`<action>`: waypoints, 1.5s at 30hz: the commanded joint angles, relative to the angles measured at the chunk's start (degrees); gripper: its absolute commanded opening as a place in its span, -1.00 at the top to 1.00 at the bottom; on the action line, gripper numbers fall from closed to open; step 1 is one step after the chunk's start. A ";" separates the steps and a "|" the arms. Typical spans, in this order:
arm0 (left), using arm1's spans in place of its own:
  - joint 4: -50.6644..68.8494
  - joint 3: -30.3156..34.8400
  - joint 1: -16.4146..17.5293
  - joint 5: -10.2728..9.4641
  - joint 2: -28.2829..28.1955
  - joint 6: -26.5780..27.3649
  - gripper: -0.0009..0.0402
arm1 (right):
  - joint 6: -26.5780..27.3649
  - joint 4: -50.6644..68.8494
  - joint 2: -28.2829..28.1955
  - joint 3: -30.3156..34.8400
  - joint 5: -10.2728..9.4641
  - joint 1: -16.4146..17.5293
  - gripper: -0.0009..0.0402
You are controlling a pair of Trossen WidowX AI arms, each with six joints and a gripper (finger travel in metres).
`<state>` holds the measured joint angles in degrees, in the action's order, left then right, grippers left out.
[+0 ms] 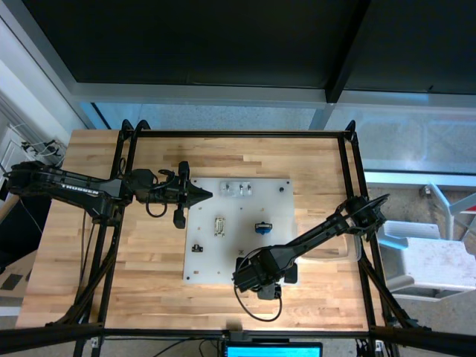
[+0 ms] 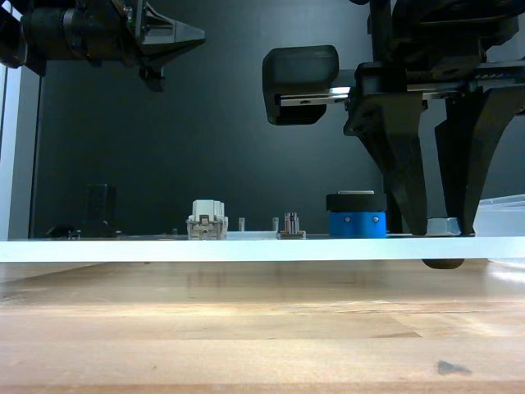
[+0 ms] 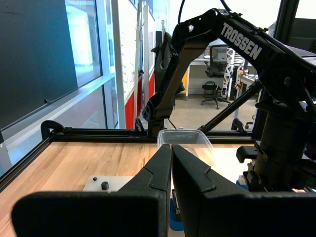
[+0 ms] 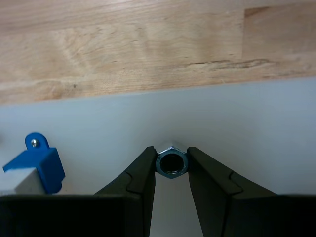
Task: Unfasten the M12 fastener and place in the container
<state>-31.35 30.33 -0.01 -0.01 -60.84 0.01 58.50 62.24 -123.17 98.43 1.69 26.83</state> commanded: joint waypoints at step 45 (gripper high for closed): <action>0.00 0.00 0.02 0.00 -0.02 0.00 0.96 | -60.83 5.46 5.86 -0.07 -0.37 0.59 0.65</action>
<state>-31.33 30.33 -0.01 -0.01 -60.84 0.01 3.14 67.96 -117.34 98.45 1.23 27.40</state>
